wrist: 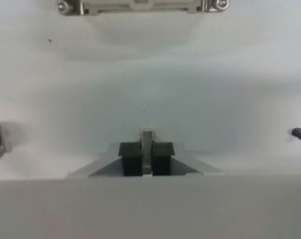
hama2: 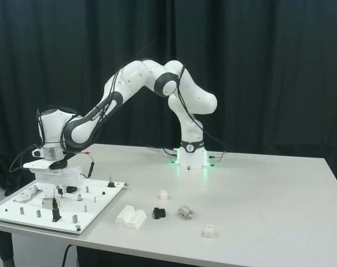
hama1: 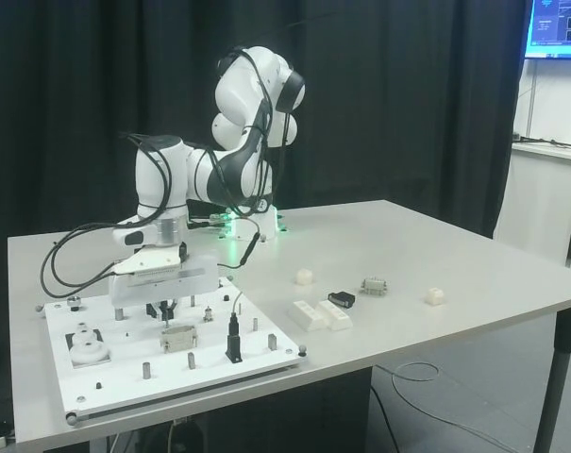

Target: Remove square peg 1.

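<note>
My gripper (wrist: 146, 160) hangs low over the white task board (wrist: 215, 89). Its two black fingers (wrist: 130, 158) are shut on a thin grey square peg (wrist: 147, 144) that stands upright between them. Whether the peg's foot still sits in the board is hidden. In the first room view the gripper (hama1: 162, 307) is over the middle of the board (hama1: 266, 363), behind a grey connector block (hama1: 178, 338). The second room view shows the gripper (hama2: 59, 190) over the board (hama2: 96, 214) at the table's left end.
The board carries several short pegs, a black upright plug (hama1: 234, 340), a white gear (hama1: 85, 349), a black screw (wrist: 298, 133) and a metal connector (wrist: 140, 6). Beside the board lie white blocks (hama1: 320, 314), a black part (hama1: 342, 299), a grey connector (hama1: 373, 285) and white cubes (hama1: 435, 296).
</note>
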Motion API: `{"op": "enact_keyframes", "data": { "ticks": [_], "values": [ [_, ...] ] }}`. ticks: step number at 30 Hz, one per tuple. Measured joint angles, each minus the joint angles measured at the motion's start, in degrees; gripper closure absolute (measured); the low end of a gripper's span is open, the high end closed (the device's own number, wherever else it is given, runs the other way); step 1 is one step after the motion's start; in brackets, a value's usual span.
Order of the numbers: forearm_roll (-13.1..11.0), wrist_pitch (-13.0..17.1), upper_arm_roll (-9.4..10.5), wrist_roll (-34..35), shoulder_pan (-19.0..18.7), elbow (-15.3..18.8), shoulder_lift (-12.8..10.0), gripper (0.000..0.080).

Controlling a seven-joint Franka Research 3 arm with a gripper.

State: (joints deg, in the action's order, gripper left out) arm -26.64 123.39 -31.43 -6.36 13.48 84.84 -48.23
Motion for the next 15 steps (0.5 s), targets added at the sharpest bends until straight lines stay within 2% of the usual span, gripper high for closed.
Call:
{"op": "enact_keyframes", "data": {
  "ticks": [9,15],
  "values": [
    [0.00,-2.68,-0.72,0.00,-0.01,-1.92,0.22,0.0766],
    [0.00,-5.63,-1.53,0.00,-0.03,-3.44,0.88,0.0766]
  ]
}}
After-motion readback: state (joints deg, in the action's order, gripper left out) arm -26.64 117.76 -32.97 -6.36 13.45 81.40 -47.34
